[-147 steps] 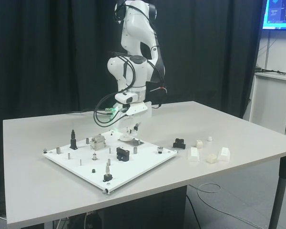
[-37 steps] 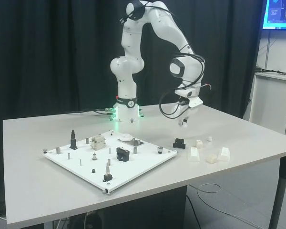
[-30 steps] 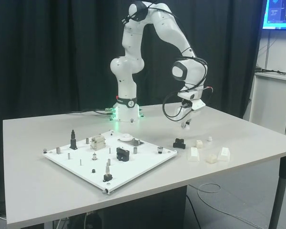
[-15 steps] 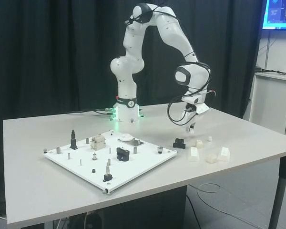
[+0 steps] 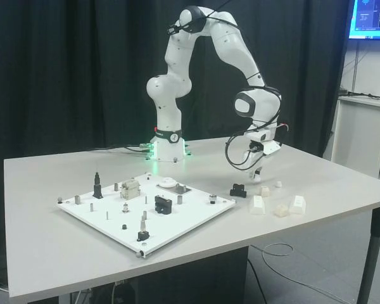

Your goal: Place medium gear.

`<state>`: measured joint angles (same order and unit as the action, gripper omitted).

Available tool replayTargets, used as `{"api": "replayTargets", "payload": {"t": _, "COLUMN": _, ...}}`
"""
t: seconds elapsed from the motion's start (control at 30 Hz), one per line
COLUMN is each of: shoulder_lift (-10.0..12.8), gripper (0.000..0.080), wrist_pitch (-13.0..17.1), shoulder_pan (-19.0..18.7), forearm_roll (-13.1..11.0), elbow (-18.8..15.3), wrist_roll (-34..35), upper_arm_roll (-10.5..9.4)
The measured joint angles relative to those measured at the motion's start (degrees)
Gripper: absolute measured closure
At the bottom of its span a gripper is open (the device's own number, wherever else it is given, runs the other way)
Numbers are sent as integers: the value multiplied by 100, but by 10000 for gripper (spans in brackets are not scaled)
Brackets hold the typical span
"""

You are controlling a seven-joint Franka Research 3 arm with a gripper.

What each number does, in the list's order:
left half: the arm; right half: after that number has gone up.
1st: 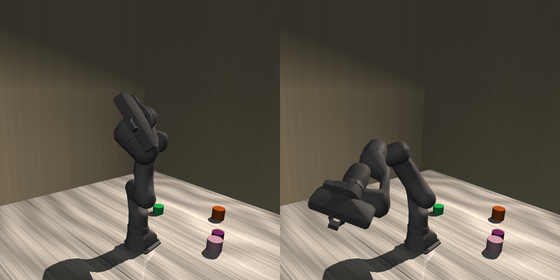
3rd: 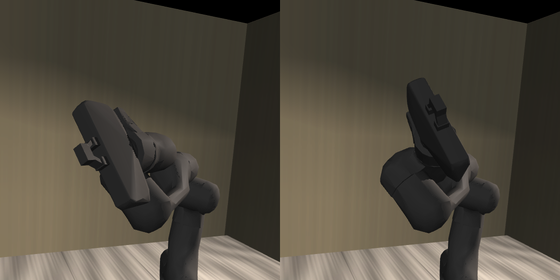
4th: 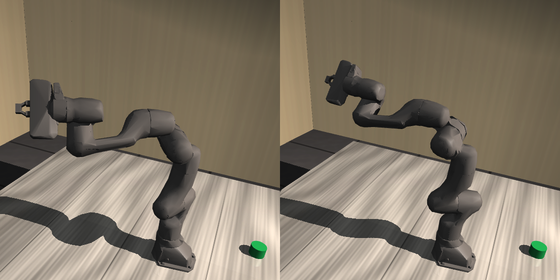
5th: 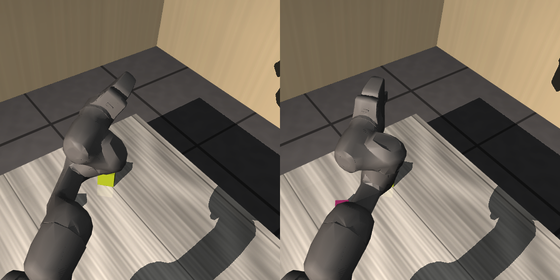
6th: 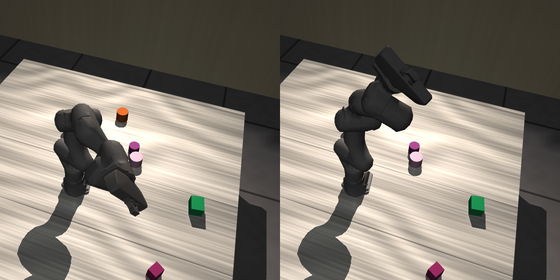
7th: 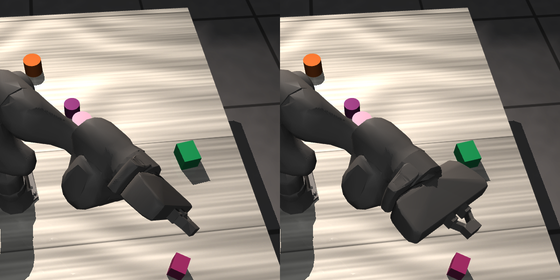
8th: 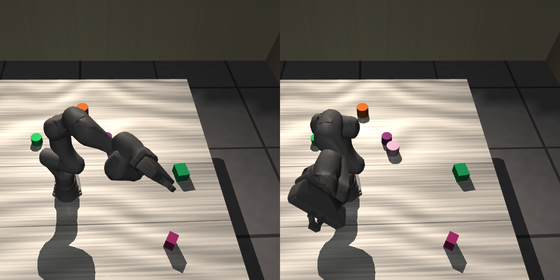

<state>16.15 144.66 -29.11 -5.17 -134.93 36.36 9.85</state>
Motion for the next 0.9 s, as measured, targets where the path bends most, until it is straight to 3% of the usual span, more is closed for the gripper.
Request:
{"api": "replayTargets", "payload": {"t": 0.77, "shoulder_lift": 213, "gripper": 521, "wrist_pitch": 212, "shoulder_pan": 28, "forearm_roll": 0, "elbow": 98, "wrist_roll": 0, "upper_arm_roll": -87}}
{"api": "replayTargets", "payload": {"t": 0.8, "shoulder_lift": 217, "gripper": 366, "wrist_pitch": 212, "shoulder_pan": 32, "forearm_roll": 0, "elbow": 99, "wrist_roll": 0, "upper_arm_roll": -94}}
{"api": "replayTargets", "payload": {"t": 0.83, "shoulder_lift": 218, "gripper": 110, "wrist_pitch": 212, "shoulder_pan": 37, "forearm_roll": 0, "elbow": 101, "wrist_roll": -1, "upper_arm_roll": -100}}
{"api": "replayTargets", "payload": {"t": 0.9, "shoulder_lift": 219, "gripper": 110, "wrist_pitch": 212, "shoulder_pan": 43, "forearm_roll": 0, "elbow": 104, "wrist_roll": -3, "upper_arm_roll": -106}}
